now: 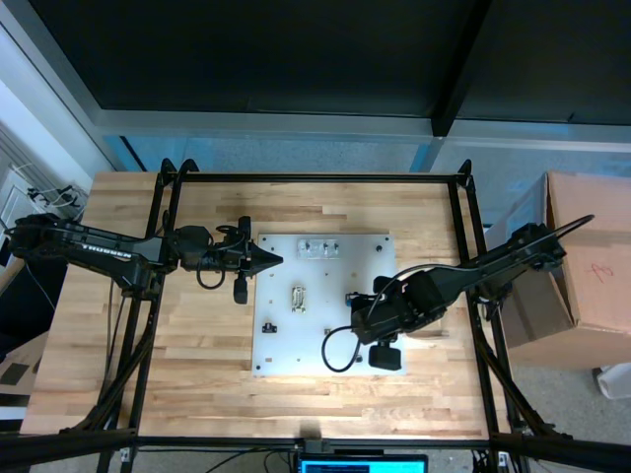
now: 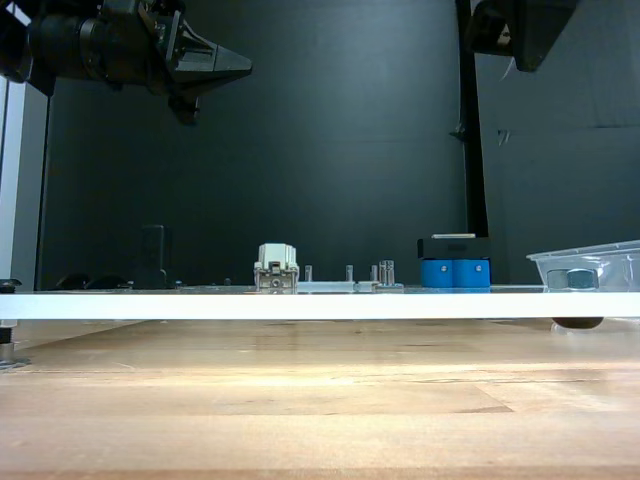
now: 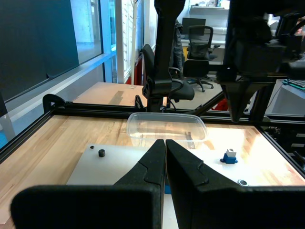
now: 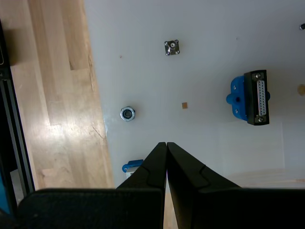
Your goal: Unfasten the M12 nut and place it in the container
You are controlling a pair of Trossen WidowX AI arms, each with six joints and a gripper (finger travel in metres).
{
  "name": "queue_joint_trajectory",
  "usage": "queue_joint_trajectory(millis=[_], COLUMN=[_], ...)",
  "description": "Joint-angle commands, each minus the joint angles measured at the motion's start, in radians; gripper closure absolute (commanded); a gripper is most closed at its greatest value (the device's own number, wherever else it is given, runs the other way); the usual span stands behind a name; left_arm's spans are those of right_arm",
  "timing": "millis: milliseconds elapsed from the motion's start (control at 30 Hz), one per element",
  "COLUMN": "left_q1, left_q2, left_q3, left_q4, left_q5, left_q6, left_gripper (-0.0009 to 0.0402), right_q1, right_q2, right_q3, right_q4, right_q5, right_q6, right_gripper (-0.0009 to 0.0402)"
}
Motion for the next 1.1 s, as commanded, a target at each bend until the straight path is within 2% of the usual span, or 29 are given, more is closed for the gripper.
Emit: queue_joint_trajectory(millis=[33, 200, 333, 433, 767, 933, 1100], left_q1=[0.0, 0.0, 0.0, 0.0, 0.0, 0.0, 0.0], left_q2=[0.0, 0.0, 0.0, 0.0, 0.0, 0.0, 0.0], left_q3=[0.0, 0.0, 0.0, 0.0, 0.0, 0.0, 0.0], left_q4=[0.0, 0.0, 0.0, 0.001, 0.0, 0.001, 0.0], left_q5=[0.0, 0.0, 0.0, 0.0, 0.0, 0.0, 0.0], left_q6=[0.0, 0.0, 0.0, 0.0, 0.0, 0.0, 0.0], left_gripper=[0.0393, 0.0393, 0.0393, 0.0393, 0.0393, 0.0393, 0.0393], right_q1=[0.002, 0.002, 0.002, 0.002, 0.003, 0.005, 0.007], right_q2=[0.032, 0.053, 0.064, 0.081, 0.163, 0.2, 0.235], right_q3=[0.04, 0.056, 0.056, 0.056, 0.056, 0.056, 0.056], right_q4=[-0.018, -0.024, -0.026, -0.028, 0.016, 0.053, 0.058], right_q5=[-0.025, -0.025, -0.049, -0.076, -0.076, -0.101, -0.104], right_q6=[0.001, 0.04, 0.08, 0.159, 0.504, 0.588, 0.721], right_gripper=[0.0393, 0.0394, 0.0394, 0.0394, 0.0388, 0.0349, 0.0283])
